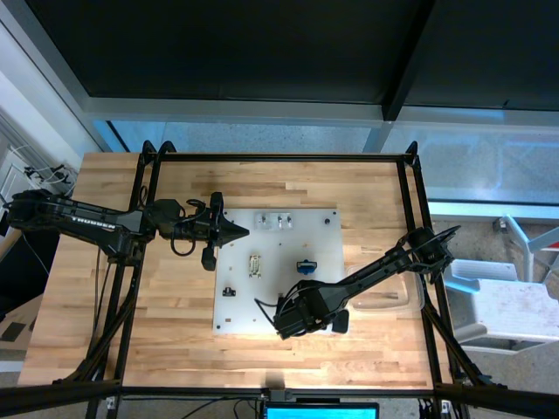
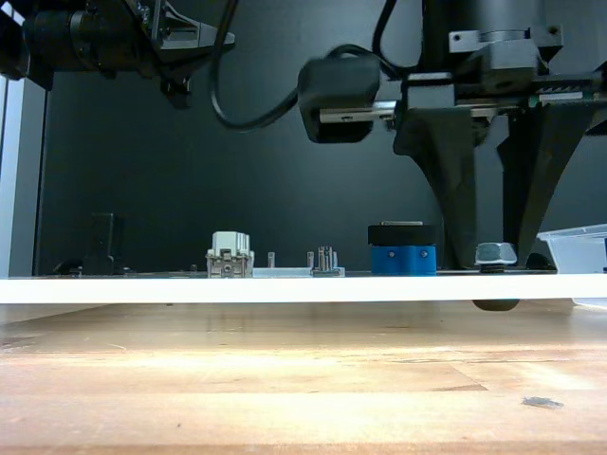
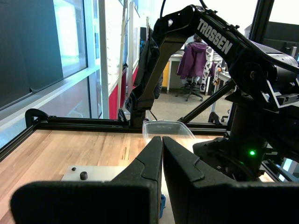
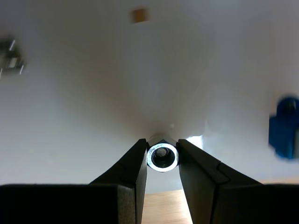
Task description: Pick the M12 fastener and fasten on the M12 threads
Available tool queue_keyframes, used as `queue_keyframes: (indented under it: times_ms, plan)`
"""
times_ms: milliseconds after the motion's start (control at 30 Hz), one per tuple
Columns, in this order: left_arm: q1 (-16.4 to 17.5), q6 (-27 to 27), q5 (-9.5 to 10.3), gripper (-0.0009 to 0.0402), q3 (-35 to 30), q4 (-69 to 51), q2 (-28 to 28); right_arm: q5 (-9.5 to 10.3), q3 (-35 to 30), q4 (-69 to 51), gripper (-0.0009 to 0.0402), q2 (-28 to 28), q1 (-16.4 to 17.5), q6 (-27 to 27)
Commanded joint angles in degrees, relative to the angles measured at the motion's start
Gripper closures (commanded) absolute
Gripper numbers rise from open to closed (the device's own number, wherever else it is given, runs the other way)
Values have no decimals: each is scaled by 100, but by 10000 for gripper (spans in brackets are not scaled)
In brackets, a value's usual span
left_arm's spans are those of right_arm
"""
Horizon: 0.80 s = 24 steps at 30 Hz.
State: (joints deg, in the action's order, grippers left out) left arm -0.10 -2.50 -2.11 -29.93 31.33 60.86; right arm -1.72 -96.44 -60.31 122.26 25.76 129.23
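My left gripper (image 1: 243, 231) hovers closed, centre-left in the high view; my right gripper (image 4: 162, 145) points down, lower centre, clamping the nut (image 4: 162, 157).

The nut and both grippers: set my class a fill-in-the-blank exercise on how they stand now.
1. The right gripper, at the board's near right edge, is shut on the ___.
2. The left gripper, over the board's far left part, has its fingers ___.
3. In the low view, the blue connector stands ___ of the right gripper.
Missing words: nut; shut; left.
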Motion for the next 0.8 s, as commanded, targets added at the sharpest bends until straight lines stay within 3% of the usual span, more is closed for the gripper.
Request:
queue_keyframes:
  times_ms: [33, 333, 433, 800]
  plan:
    - [2, 0, -2, 393, -2, 2, 0, -24, -2, 22, 381, 2, 0, 1012]
    - [2, 2, -2, 393, -2, 2, 0, -24, -2, 20, 381, 2, 0, 4183]
    - [2, 0, -2, 393, -2, 2, 0, -24, 0, 22, 381, 2, 0, 5016]
    - [2, 2, -2, 393, -2, 2, 0, -22, 0, 39, 381, 2, 11, 5077]
